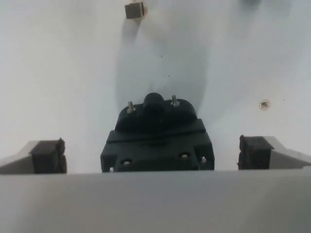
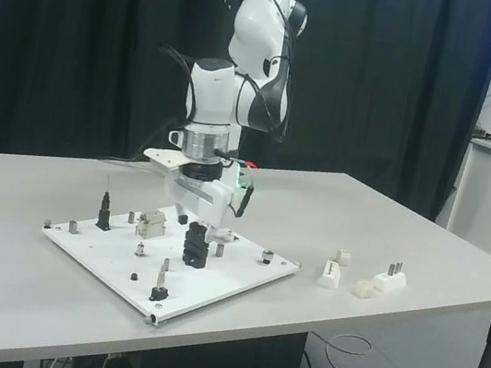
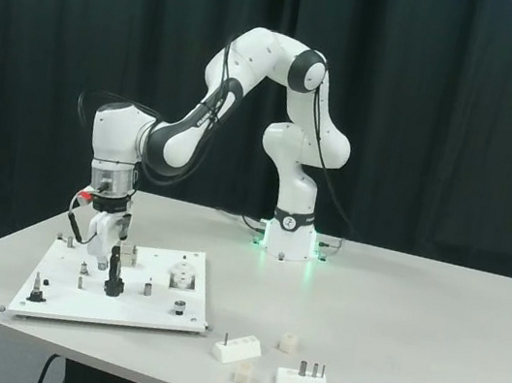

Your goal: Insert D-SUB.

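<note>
So the arm [image 3: 258, 64] is hunched over the white board [image 2: 241, 272] on the near-left part of the table [image 3: 414, 306], and the D-SUB [image 1: 158, 141] is standing upright on that board, right under the pincer [image 1: 150, 155]. From the wrist view the black plug sits between the 2 fingertips [image 1: 48, 155] with daylight on both sides, so the pincer is spread wide and pinching nothing. You can see the 2 little screws [image 1: 130, 107] poking up either side of the black knob on the plug's back.

My guess on handling: it's a small, stiff plastic shell, light, not going to squash, but the pins underneath would bend if it goes in crooked. The shell looks smooth, so it could slip or twist in the grip. I'd take it across the 2 flat sides of the wide body, low down, staying off the screws and the knob.

Whether it's already seated in a socket or just parked there, I can't tell. Some white blocks [image 3: 300, 381] sit off to the right, well apart.
</note>
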Robot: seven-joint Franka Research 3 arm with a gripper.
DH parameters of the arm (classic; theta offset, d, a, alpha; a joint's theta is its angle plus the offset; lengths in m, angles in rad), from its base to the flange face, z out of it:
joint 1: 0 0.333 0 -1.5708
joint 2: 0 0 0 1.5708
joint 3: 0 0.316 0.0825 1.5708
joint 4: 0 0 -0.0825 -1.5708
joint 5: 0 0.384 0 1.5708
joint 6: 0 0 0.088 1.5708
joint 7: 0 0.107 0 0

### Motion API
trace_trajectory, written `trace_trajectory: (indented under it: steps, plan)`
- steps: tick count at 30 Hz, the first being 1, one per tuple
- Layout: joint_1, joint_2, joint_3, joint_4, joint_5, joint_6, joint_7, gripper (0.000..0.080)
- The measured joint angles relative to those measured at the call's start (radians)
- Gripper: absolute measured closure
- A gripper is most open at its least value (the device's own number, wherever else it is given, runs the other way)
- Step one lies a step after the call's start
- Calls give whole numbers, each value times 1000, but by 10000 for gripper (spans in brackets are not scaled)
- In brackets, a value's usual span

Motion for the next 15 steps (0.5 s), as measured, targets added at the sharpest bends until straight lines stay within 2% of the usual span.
trace_trajectory:
  steps: [15]
  plan:
    - [34,-12,-25,3,-3,-2,5,3]
